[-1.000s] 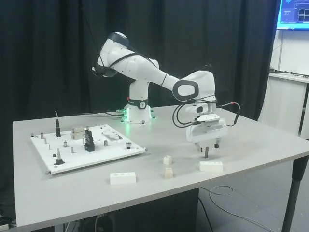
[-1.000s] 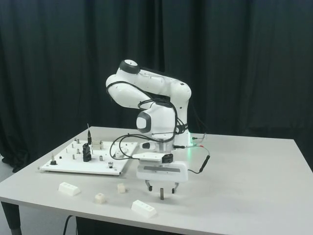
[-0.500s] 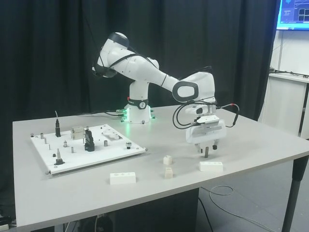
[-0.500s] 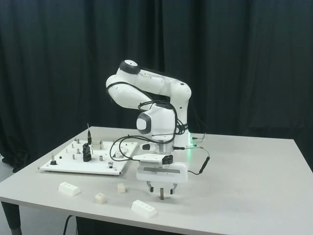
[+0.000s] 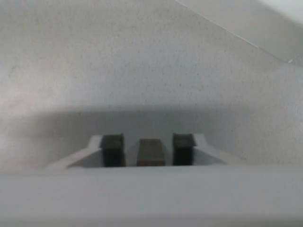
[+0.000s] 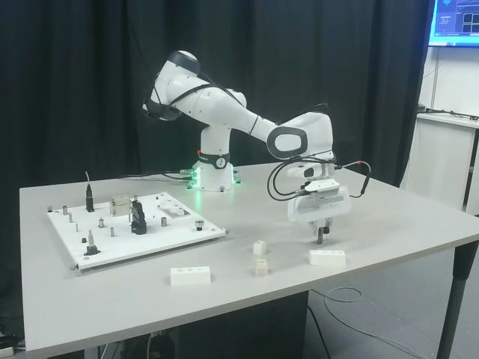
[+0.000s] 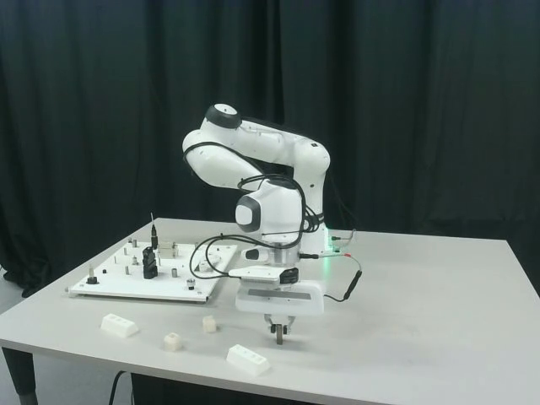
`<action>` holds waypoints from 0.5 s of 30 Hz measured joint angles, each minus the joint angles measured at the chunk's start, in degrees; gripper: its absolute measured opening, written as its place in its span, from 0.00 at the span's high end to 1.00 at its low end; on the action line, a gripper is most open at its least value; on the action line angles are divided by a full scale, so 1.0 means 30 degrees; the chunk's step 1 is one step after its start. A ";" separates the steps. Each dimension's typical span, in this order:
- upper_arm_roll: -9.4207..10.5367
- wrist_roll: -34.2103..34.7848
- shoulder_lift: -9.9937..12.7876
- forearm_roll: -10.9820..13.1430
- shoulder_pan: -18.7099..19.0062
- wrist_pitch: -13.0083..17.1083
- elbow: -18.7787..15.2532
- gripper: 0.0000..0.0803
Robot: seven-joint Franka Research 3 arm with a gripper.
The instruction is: Pick square peg 3.
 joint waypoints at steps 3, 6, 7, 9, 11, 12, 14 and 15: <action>-0.0003 0.0000 -0.0004 0.0000 -0.0005 0.0000 0.0001 0.58; -0.0003 0.0000 -0.0005 0.0000 -0.0010 0.0000 0.0006 0.80; -0.0003 0.0000 -0.0005 0.0000 -0.0010 0.0000 0.0010 0.80; 0.0001 -0.0001 -0.0005 0.0000 -0.0011 0.0000 0.0022 0.80; 0.0031 -0.0007 -0.0005 0.0000 -0.0014 0.0000 0.0040 0.80; 0.0061 -0.0014 -0.0004 0.0000 -0.0019 0.0000 0.0047 0.86; 0.0149 -0.0028 0.0003 -0.0001 -0.0039 0.0000 0.0061 0.86; 0.0209 -0.0033 0.0010 0.0000 -0.0053 0.0000 0.0066 0.86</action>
